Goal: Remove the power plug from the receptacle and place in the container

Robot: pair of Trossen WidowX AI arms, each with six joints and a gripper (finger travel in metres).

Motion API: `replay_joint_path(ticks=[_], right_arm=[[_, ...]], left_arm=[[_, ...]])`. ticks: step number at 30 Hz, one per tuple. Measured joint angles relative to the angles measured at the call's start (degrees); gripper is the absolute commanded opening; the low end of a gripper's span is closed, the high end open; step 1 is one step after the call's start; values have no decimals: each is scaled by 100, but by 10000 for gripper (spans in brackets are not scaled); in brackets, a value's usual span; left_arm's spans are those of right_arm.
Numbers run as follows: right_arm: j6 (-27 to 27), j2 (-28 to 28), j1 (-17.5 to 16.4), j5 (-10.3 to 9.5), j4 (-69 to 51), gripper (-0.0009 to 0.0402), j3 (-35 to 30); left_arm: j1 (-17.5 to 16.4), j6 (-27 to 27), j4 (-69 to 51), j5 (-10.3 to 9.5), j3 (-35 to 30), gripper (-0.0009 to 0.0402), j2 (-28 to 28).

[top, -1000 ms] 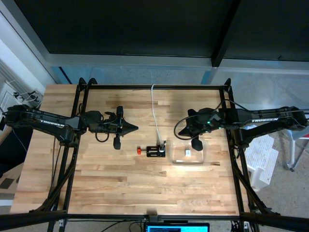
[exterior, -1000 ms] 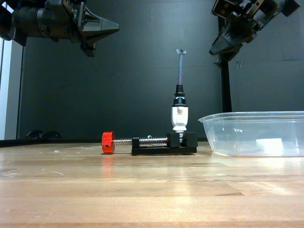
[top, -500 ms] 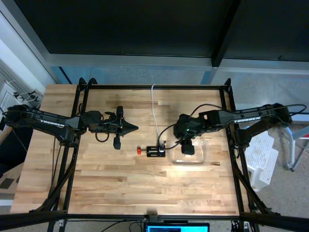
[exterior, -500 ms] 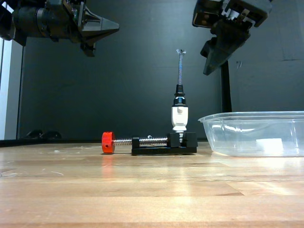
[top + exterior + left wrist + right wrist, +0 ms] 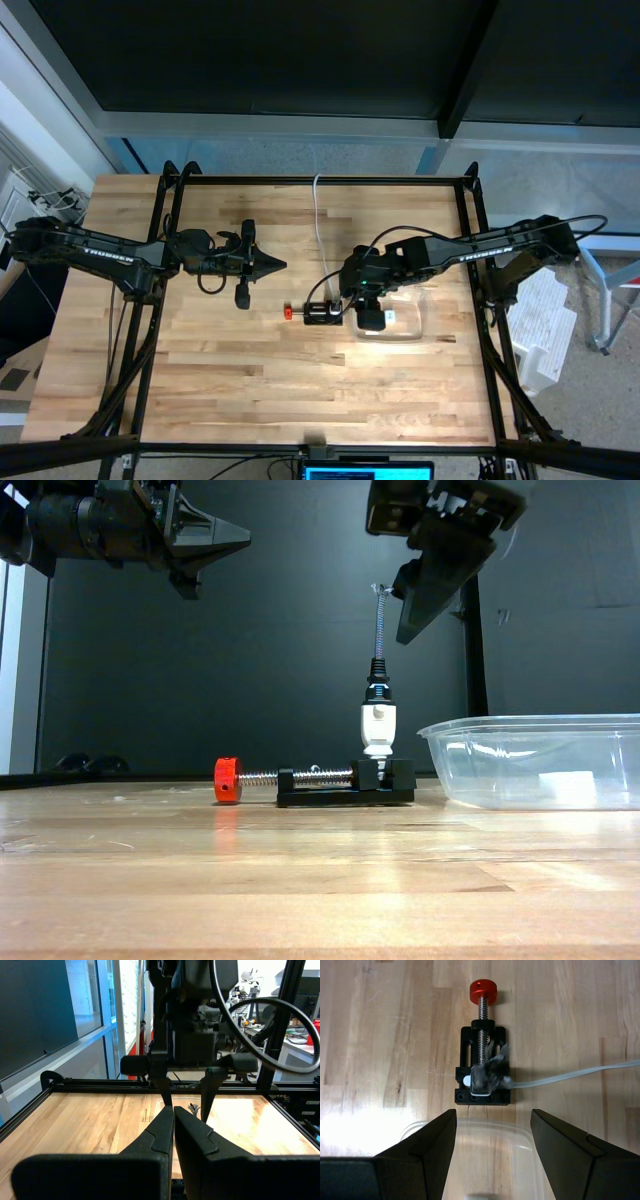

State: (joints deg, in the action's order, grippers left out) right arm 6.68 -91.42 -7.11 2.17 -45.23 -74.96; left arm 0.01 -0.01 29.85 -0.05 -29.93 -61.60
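Low view, items entered left to right.

- Left tool (image 5: 238,537): raised high over the left part of the surface (image 5: 300,880). Fingers pressed together with no gap, holding nothing. Well apart from the task's things.
- Orange-red knob (image 5: 227,780) and black clamp (image 5: 345,780): lay on the surface, screw axis running sideways.
- Receptacle (image 5: 378,728): white, held upright in the clamp. Its long white cable (image 5: 320,225) ran off toward the far edge.
- Power plug (image 5: 377,675): seated in the receptacle's top, long axis vertical, thin cord standing straight up.
- Right tool (image 5: 493,1110): the nearer of the two. Hung above and just right of the plug, beside the cord's upper end, tilted downward. Fingers spread wide, empty. In the right wrist view the plug showed end-on, ahead of the gap.
- Container (image 5: 530,723): just right of the clamp, a small white tag (image 5: 567,785) showing inside.
- Judgement: plug not yet removed. The pull would likely run straight up along its axis.
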Motion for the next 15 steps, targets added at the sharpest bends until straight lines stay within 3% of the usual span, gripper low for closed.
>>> replay_joint_path(ticks=[15], right_arm=[[59,-892,-37,-2,-164,206,-599]], left_arm=[[0,-2,0,0,-2,0,0]])
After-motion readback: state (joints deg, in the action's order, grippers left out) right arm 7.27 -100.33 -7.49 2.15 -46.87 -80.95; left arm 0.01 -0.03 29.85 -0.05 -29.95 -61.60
